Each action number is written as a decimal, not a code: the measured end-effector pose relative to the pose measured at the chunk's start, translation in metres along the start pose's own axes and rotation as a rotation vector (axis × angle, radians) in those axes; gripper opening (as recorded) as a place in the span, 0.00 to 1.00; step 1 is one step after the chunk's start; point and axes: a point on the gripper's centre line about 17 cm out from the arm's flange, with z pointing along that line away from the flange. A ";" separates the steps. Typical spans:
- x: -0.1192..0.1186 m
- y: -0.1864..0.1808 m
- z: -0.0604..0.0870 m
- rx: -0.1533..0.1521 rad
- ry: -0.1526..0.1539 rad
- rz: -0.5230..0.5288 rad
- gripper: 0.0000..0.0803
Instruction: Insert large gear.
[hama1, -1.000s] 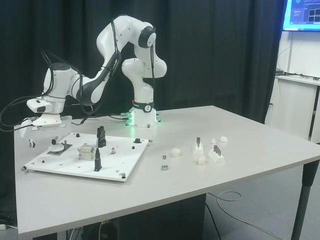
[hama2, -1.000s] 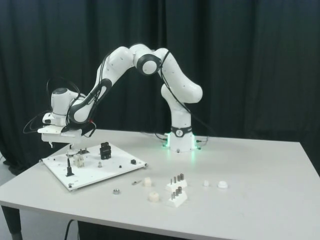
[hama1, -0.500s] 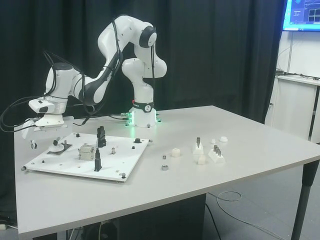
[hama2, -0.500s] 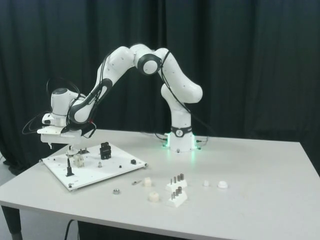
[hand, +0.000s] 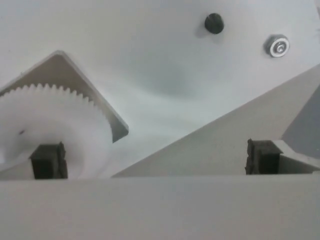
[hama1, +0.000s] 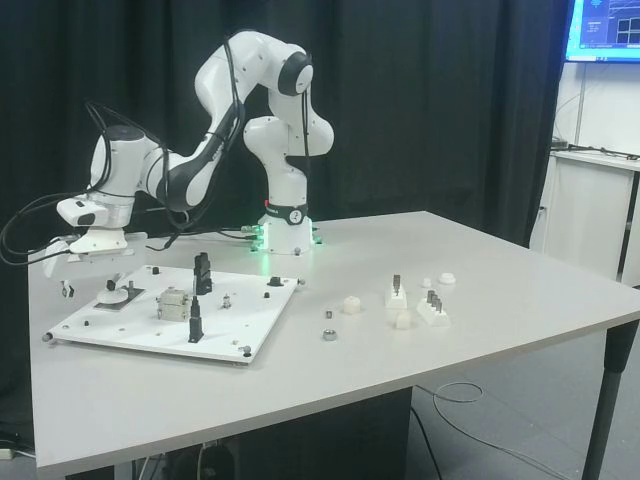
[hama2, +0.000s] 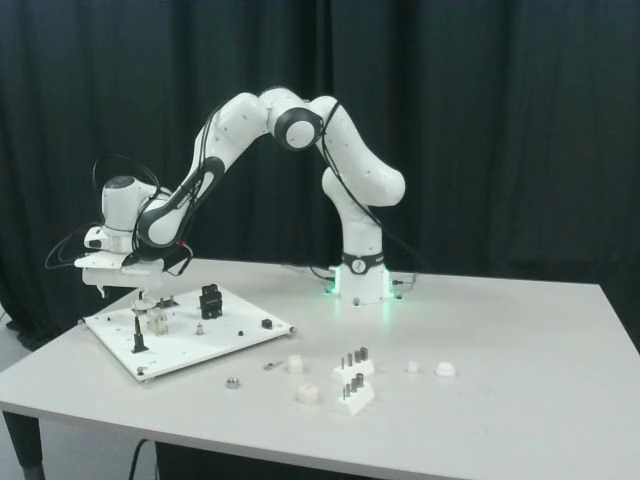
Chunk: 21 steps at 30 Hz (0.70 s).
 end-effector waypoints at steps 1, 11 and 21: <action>-0.001 -0.001 0.001 0.002 -0.001 0.001 1.00; -0.009 -0.006 0.013 0.017 -0.012 0.004 1.00; -0.008 -0.006 0.014 0.015 -0.012 0.001 1.00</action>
